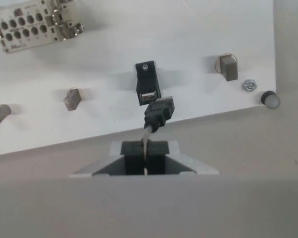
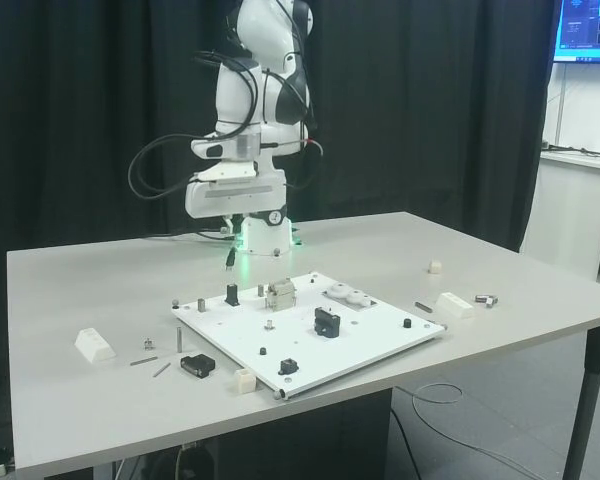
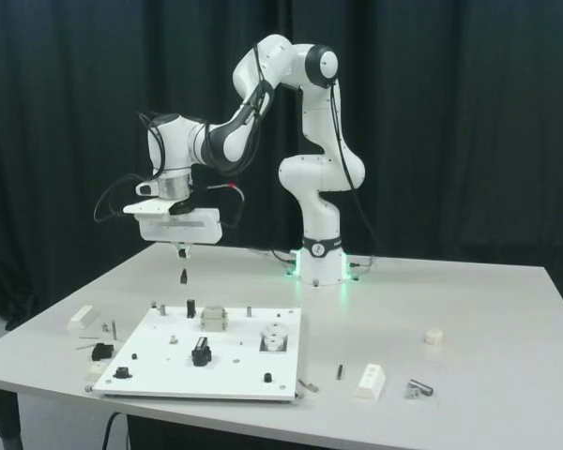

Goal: Place USB.

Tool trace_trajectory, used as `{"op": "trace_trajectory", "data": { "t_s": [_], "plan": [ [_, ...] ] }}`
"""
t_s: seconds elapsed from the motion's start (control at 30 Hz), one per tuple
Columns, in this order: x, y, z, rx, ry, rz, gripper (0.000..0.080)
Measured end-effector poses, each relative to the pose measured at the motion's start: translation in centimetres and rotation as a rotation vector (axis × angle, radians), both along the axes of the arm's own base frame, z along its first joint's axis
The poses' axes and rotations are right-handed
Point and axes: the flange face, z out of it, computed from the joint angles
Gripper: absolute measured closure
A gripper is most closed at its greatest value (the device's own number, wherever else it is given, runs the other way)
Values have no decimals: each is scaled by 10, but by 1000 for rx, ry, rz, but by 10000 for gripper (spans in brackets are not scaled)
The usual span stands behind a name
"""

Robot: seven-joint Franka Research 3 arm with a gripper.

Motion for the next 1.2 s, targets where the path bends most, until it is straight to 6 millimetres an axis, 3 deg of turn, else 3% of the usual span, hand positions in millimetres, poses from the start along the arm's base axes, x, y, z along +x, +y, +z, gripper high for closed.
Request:
{"op": "trace_trajectory", "data": {
  "t_s": [1.2],
  "plan": [
    [6,3,11,-7,4,-2,797]
  ]
}}
